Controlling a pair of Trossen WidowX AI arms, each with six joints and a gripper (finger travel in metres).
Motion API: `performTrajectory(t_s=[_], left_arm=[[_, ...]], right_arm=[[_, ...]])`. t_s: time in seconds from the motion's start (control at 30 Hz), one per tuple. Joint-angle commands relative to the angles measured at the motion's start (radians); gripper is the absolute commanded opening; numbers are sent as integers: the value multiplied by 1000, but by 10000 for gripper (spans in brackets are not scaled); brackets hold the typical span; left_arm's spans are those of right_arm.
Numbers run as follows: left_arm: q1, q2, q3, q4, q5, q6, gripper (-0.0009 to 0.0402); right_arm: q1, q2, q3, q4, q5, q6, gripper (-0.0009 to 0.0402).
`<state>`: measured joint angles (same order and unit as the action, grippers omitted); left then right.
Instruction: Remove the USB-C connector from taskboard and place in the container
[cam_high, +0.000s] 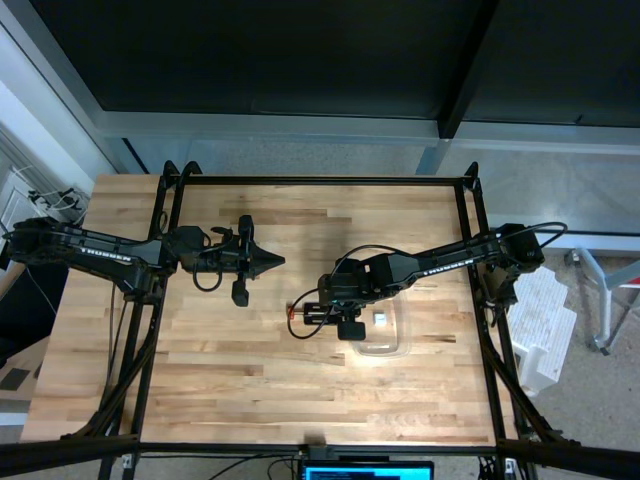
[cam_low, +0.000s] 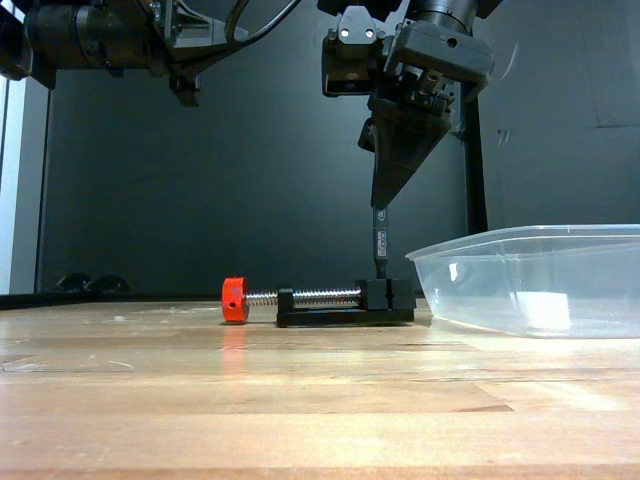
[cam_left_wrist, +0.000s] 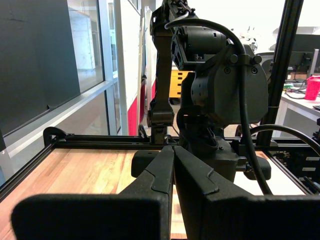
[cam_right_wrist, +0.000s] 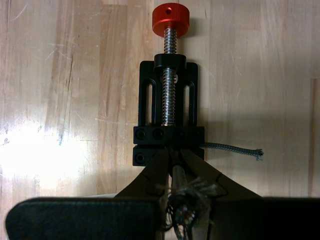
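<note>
Plug (cam_low: 380, 245): upright, tip at clamp (cam_low: 395, 300) top.
Right pincer (cam_low: 380, 207): closed on plug.
Left pincer (cam_high: 274, 262): closed, empty, raised at left.
Tub (cam_low: 530, 285): just right of clamp.

The taskboard (cam_low: 345, 302) sits on the table (cam_low: 300, 400), left of the container (cam_low: 530, 280).

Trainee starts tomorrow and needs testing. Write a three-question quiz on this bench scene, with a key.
1. True or false: the right pincer is shut on the USB-C connector, held upright over the taskboard.
2. In the low view, the container stands on which side of the taskboard? A left, B right.
3. Fill in: the left pincer, shut and empty, hovers over the table's ___ half.
Key: 1 true; 2 B; 3 left.
</note>
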<state>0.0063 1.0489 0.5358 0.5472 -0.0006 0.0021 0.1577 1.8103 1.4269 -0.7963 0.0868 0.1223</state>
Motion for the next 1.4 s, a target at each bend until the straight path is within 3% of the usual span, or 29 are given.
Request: performTrajectory(t_s=[0.03, 0.53, 1.0, 1.4], left_arm=[[0, 0, 0, 0, 0, 0, 0], [0, 0, 0, 0, 0, 0, 0], [0, 0, 0, 0, 0, 0, 0], [0, 0, 0, 0, 0, 0, 0]], right_arm=[[0, -4, 8, 0, 0, 1, 0], [0, -9, 82, -78, 0, -3, 0], [9, -39, 82, -109, 0, 4, 0], [24, -149, -53, -126, 0, 6, 0]])
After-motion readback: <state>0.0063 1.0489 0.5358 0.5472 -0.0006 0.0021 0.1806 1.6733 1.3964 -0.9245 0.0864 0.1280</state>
